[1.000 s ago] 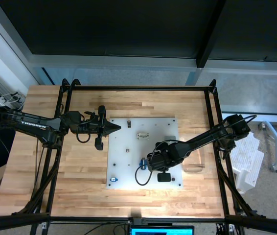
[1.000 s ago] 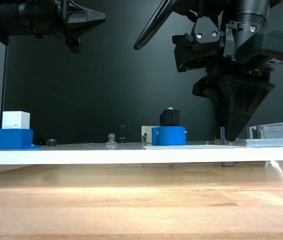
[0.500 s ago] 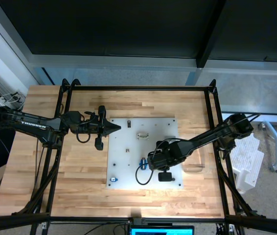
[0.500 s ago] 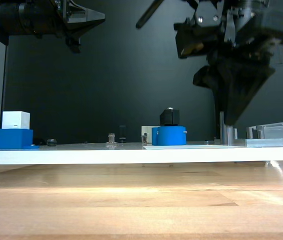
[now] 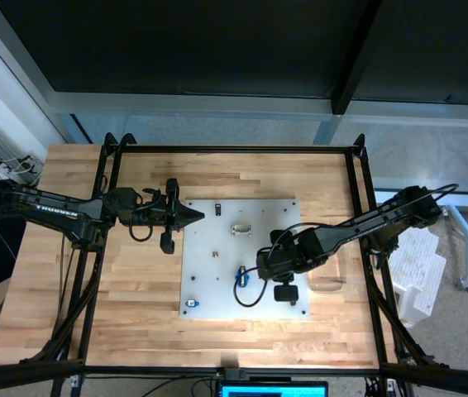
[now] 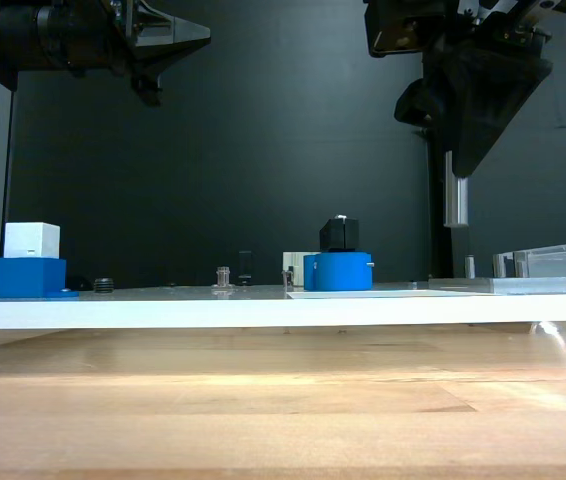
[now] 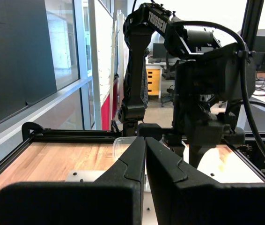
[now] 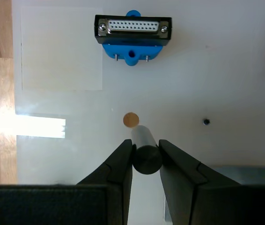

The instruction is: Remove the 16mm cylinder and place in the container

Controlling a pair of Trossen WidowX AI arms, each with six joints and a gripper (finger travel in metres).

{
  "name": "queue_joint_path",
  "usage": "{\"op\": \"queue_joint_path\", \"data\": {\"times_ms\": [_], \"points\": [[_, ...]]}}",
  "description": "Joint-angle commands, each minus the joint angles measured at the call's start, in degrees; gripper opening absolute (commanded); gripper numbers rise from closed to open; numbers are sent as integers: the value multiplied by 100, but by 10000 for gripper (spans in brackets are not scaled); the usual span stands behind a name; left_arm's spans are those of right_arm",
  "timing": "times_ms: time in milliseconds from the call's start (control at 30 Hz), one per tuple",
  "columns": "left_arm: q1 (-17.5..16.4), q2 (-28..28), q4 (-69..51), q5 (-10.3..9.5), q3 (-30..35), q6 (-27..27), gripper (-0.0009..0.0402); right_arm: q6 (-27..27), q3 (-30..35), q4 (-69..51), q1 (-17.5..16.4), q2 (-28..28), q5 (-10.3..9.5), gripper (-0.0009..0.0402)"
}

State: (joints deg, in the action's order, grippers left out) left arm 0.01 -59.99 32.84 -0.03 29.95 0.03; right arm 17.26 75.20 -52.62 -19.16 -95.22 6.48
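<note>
- left gripper [image 5: 198, 215]: fingers pressed together, holding nothing, hovering over the left edge of the white board [image 5: 217, 285].
- right gripper [image 8: 145, 146]: clamped on the 16mm cylinder [image 6: 455, 201], which hangs upright above the board, near an open hole [image 8: 130, 120].
- container [image 5: 333, 286]: on the table just right of the board, apart from the cylinder.

Black left pincer [image 5: 197, 216], black right pincer [image 8: 145, 149], TROSSEN lettering [image 7: 163, 18]

grey 16mm cylinder [image 6: 455, 200] hangs upright, pinched in right hand [image 8: 145, 149]; clear container [image 6: 558, 265] lies nearby.
</note>
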Motion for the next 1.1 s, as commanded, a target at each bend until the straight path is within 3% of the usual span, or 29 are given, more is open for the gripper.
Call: {"op": "queue_joint_path", "data": {"times_ms": [33,433,1100], "points": [[0,-2,0,0,0,2,0,7,-17,-76,-2,61,-2,7],[-2,-2,0,2,0,0,0,157,-820,-162,-20,1202,-2,7],[-2,-2,0,2,0,2,0,651,-2839,-756,-127,3259,-9,7]]}}
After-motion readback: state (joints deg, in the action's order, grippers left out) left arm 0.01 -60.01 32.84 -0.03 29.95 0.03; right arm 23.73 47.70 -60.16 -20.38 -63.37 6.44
